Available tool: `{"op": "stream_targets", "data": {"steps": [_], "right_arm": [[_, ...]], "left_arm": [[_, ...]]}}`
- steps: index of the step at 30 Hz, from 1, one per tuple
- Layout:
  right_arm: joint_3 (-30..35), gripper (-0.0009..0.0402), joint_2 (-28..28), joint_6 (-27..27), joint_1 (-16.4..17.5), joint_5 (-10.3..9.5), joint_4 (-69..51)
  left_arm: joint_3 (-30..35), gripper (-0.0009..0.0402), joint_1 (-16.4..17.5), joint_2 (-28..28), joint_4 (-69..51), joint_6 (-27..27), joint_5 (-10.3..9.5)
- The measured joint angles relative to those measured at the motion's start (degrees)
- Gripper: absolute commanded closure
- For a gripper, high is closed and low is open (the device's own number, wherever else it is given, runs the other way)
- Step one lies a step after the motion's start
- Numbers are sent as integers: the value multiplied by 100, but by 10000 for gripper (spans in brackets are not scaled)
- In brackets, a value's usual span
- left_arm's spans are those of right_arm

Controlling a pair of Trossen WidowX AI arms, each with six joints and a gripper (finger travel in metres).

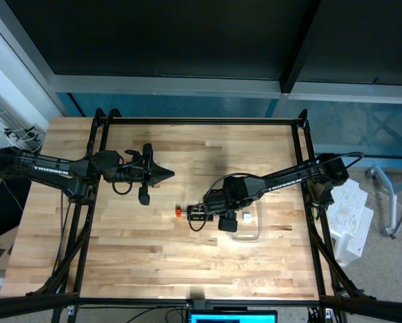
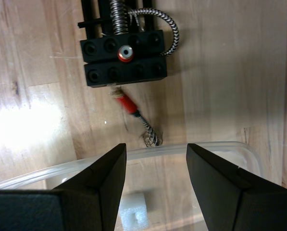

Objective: Pick the rca connector and install on the hub

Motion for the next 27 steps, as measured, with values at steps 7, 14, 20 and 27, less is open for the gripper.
{"op": "stream_targets", "data": {"steps": [7,14,20,27], "right_arm": [[0,234,0,-2,-4,0,0],[-2,235,0,-31,-2,2,46],[-7,235,0,-149,0,0,98],[7,236,0,-1091,-2,0,181]], "left_arm": [[-2,393,0,0,2,-2,0],[-2,393,0,0,0,0,0],[0,393,0,0,0,0,0],[-2,393,0,0,0,-2,0]]}}
